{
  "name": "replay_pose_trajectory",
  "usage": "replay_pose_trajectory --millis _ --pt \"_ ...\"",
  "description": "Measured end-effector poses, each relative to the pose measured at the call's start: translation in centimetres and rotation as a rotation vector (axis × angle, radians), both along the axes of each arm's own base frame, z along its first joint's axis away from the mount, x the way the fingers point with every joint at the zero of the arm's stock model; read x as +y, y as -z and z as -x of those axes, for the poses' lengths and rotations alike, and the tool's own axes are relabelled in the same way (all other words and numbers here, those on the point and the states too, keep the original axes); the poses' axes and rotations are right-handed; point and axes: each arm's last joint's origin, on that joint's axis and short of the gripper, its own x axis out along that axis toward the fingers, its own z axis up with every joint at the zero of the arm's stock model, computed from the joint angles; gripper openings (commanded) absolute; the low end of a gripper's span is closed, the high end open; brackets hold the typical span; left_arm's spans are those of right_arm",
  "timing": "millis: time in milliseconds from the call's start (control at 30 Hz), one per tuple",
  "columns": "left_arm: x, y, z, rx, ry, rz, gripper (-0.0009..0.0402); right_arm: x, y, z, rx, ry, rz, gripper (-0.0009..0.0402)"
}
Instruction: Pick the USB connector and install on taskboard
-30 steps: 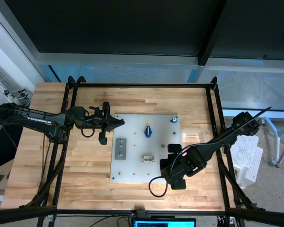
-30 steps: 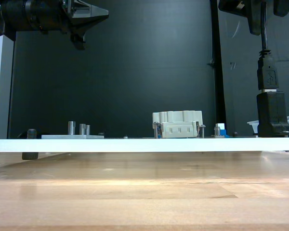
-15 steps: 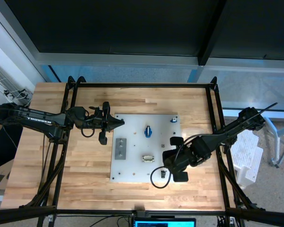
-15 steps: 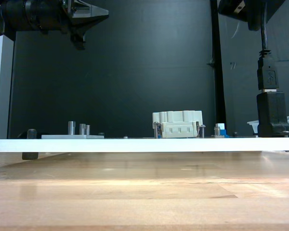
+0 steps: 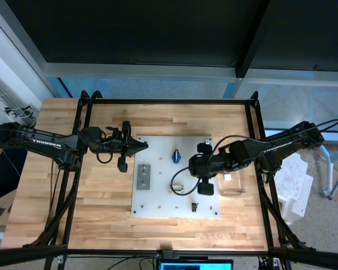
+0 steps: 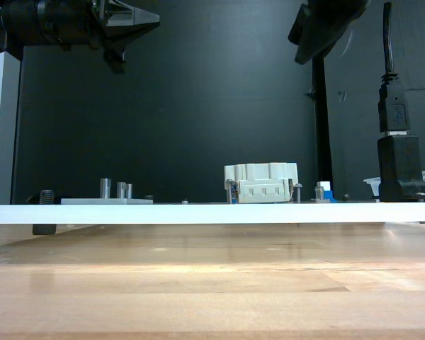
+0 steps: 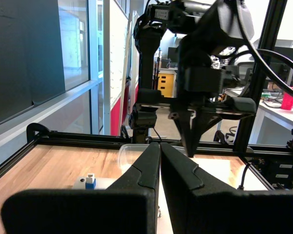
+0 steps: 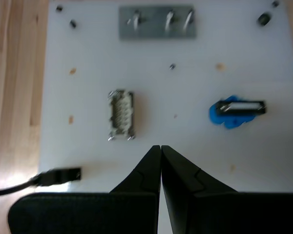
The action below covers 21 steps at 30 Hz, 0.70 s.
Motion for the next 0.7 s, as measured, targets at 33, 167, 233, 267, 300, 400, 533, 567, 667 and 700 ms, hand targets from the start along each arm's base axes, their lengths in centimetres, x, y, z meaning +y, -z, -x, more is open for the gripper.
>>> replay_pose_trajectory --millis 33,167,233,267,300,400,533,567,667,700 --pt "0.0 0.0 0.0 0.000 0.000 0.000 0.0000 -0.3 0.1 0.1 -0.018 0.001 0.000 0.0000" --pt "0.0 0.0 0.0 0.000 0.000 0.000 0.0000 -1.9 0.0 0.3 -0.115 0.022 -0.006 0.0000" --pt "0.0 0.0 0.0 0.000 0.000 0.000 0.0000 -2.7 0.1 0.3 -0.178 0.038 -0.009 0.0000" --pt "0.0 0.0 0.0 0.000 0.000 0.000 0.0000 -3.1 0.1 0.4 -0.205 0.042 -0.004 0.0000" --pt "0.0 0.0 0.0 0.000 0.000 0.000 0.0000 -3.5 0.1 0.4 -0.237 0.043 -0.001 0.0000" --pt "0.0 0.0 0.0 0.000 0.000 0.000 0.0000 -4.8 0.0 0.9 -0.325 0.030 -0.009 0.0000" --pt "0.0 0.0 0.0 0.000 0.000 0.000 0.0000 -6.5 0.1 1.5 -0.443 0.022 -0.019 0.0000" --pt "0.0 0.0 0.0 0.000 0.000 0.000 0.0000 -6.9 0.2 1.6 -0.468 0.024 -0.016 0.0000" --pt "0.0 0.0 0.0 0.000 0.000 0.000 0.0000 -7.8 0.5 2.2 -0.539 0.021 -0.005 0.0000" --pt "0.0 0.0 0.0 0.000 0.000 0.000 0.0000 -8.0 0.5 2.4 -0.571 0.019 -0.006 0.0000"
